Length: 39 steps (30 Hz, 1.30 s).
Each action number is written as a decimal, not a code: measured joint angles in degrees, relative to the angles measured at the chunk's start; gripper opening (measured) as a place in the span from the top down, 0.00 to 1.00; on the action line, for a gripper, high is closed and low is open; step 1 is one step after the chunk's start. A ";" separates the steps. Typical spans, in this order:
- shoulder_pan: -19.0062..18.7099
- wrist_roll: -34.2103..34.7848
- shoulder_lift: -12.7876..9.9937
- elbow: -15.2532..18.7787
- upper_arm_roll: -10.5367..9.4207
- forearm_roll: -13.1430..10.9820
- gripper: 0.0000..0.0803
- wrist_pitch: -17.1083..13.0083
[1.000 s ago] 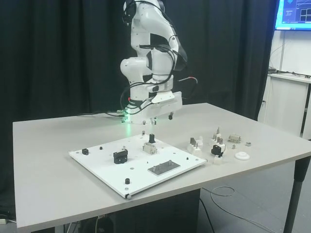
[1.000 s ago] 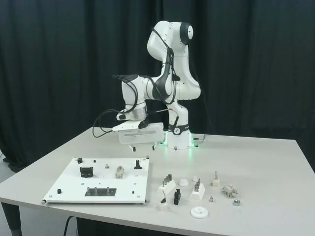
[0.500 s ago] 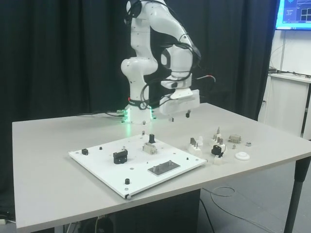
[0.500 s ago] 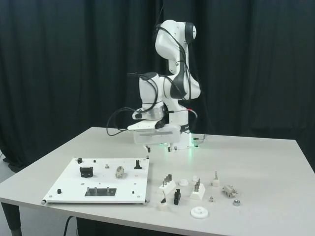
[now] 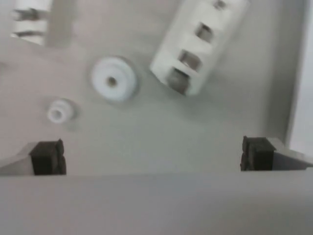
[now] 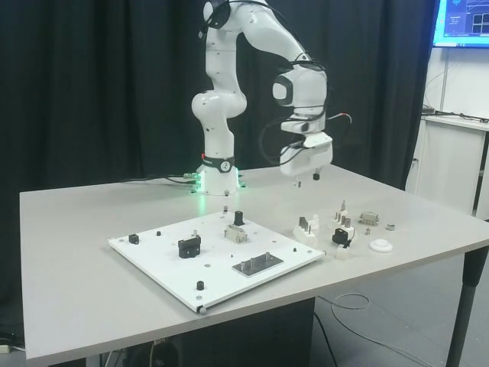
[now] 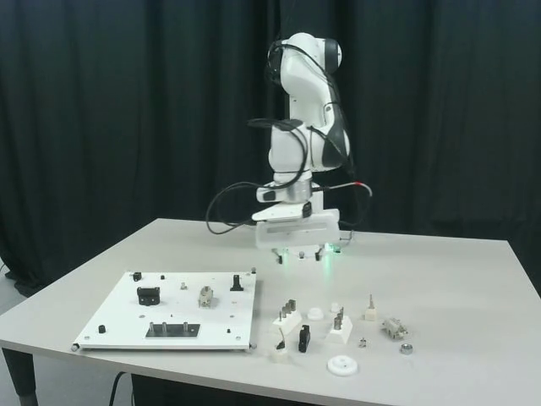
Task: Pick waterproof.
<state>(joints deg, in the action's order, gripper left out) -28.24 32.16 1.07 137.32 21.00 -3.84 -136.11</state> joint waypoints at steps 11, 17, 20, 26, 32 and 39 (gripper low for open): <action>-1.98 -0.81 -0.11 -0.98 -4.50 2.03 0.00 -3.51; -2.38 -1.70 -0.31 -1.56 -7.53 3.52 0.00 -4.12; -2.40 -3.53 -0.58 -1.89 -9.33 4.33 0.00 -4.12; -2.40 -5.78 -1.51 -2.61 -12.41 5.22 0.00 -4.11; -2.40 -15.15 -2.79 -3.71 -15.11 7.08 0.00 -4.08; -2.39 -28.77 -4.60 -5.92 -17.47 7.56 0.00 -3.93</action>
